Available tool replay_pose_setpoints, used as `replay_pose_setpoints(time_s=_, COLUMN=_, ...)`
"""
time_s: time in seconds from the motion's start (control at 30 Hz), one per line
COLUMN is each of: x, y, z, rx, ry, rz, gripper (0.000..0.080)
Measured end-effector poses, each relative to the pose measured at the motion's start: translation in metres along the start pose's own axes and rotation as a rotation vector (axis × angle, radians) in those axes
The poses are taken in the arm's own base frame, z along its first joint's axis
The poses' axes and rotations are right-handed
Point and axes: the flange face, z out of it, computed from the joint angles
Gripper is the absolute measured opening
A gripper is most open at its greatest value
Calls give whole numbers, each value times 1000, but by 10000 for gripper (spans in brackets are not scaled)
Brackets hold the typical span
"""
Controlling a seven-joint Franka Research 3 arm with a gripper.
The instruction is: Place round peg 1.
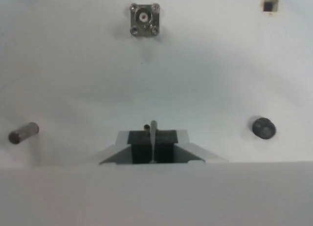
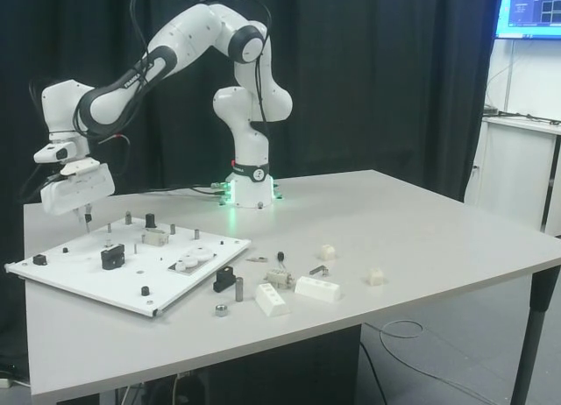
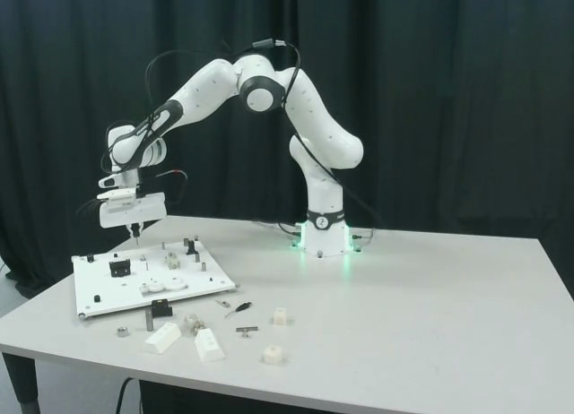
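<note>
from my remote station i watch the grey table (image 2: 421, 221), where the white arm (image 2: 175, 46) reaches out from its green-lit base (image 2: 248, 195) over the far end of the white assembly board (image 2: 96, 282), my landmark for everything here. the gripper (image 2: 85, 214) hangs just above the board's far corner, near the edge away from the loose parts; its fingers are drawn close together on a thin metal pin, round peg 1 (image 1: 153, 138), which stands upright between the black pads (image 1: 142, 147) in the wrist view, its lower end out of sight. on the board beneath, the wrist view shows a square metal connector (image 1: 144, 19), a black round knob (image 1: 264, 128), a short grey stud (image 1: 23, 132) and a small square hole (image 1: 269, 5). i cannot make out the peg's own hole, so whether the tip is lined up or already entering i cannot tell. off the board, toward the table's near edge, lie white blocks (image 2: 317, 287) and a black bracket (image 2: 225, 280), well apart from the gripper. my reading: the pick is done and the carry has reached the board; what is left is lowering the peg into its seat, letting go and lifting clear. the peg is slim, so i judge a slight tilt could jam it at the rim.
</note>
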Motion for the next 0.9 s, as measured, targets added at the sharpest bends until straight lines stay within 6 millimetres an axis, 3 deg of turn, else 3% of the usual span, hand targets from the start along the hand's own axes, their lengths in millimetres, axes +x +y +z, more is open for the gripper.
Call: replay_pose_setpoints(time_s=0.9, x=3, y=-1, z=-9, rx=-8, ry=13, rz=12, gripper=16)
